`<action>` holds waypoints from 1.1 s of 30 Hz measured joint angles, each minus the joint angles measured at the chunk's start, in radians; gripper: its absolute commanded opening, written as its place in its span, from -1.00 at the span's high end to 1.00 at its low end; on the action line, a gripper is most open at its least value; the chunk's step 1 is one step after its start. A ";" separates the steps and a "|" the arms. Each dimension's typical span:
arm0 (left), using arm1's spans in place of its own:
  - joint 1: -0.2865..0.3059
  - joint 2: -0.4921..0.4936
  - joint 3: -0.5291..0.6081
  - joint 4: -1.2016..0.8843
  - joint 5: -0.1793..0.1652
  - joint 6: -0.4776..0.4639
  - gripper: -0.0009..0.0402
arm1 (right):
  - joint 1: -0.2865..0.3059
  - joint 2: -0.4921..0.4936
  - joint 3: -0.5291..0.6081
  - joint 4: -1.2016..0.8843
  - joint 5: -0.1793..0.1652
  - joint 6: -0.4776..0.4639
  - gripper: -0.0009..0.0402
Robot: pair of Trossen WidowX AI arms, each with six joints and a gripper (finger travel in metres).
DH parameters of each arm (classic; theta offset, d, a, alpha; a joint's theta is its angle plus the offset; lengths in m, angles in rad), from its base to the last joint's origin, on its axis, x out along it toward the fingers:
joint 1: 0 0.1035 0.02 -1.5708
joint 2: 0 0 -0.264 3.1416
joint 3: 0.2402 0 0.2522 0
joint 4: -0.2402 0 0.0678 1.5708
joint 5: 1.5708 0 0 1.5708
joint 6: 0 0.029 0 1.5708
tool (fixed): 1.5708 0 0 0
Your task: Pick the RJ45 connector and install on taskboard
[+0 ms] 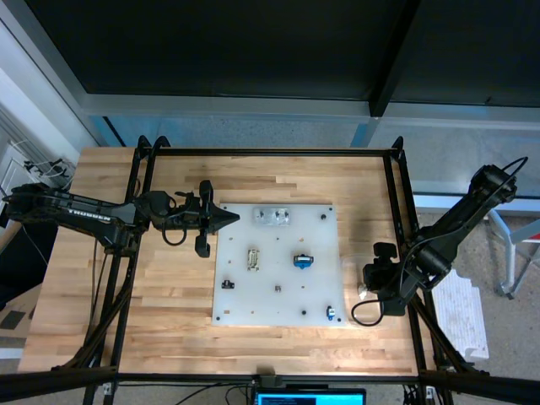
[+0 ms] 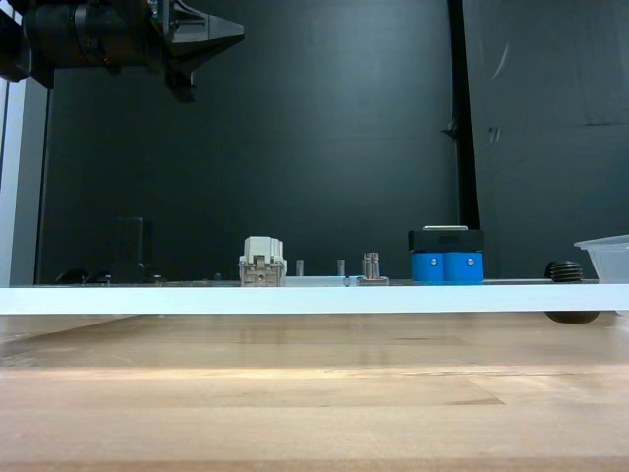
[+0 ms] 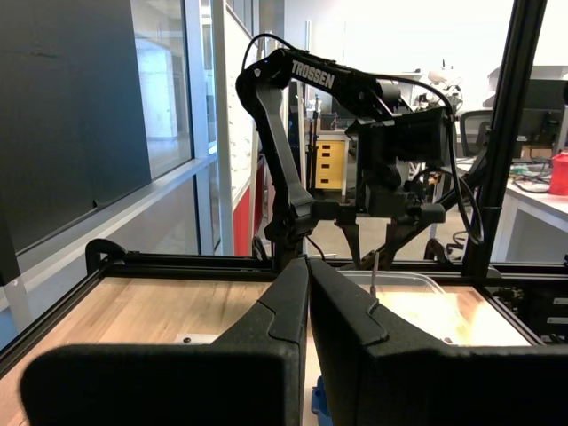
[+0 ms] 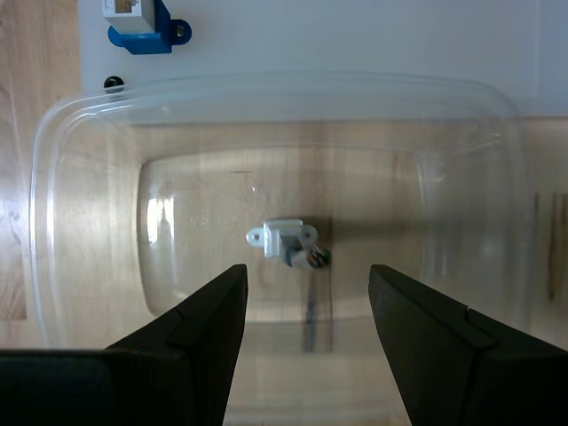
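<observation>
The RJ45 connector (image 4: 286, 241), a tiny pale plug, lies on the floor of a clear plastic tray (image 4: 266, 84). My right gripper (image 4: 308, 272) hangs open just above the tray, one finger on either side of the plug and touching nothing. In the high view the right gripper (image 1: 371, 283) is just off the right edge of the white taskboard (image 1: 278, 261). My left gripper (image 1: 226, 218) is shut and empty, held high over the board's back left corner and pointing right. The low view shows the left gripper (image 2: 211, 39) far above the board (image 2: 295, 298).
The board carries a blue block (image 1: 303, 261), a silver socket (image 1: 273, 217), a beige connector housing (image 1: 252, 259) and a blue RJ45 port (image 4: 142, 27) near the tray. Black frame rails (image 1: 392, 194) run around the wooden table.
</observation>
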 measured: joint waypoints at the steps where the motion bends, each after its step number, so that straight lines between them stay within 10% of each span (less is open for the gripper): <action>1: 0.000 0.000 0.000 0.000 0.000 0.000 0.96 | 0.000 0.003 -0.005 0.004 0.000 0.001 0.03; 33: 0.000 0.000 0.000 0.000 0.000 0.000 0.96 | 0.002 0.020 -0.146 0.186 0.004 -0.010 0.27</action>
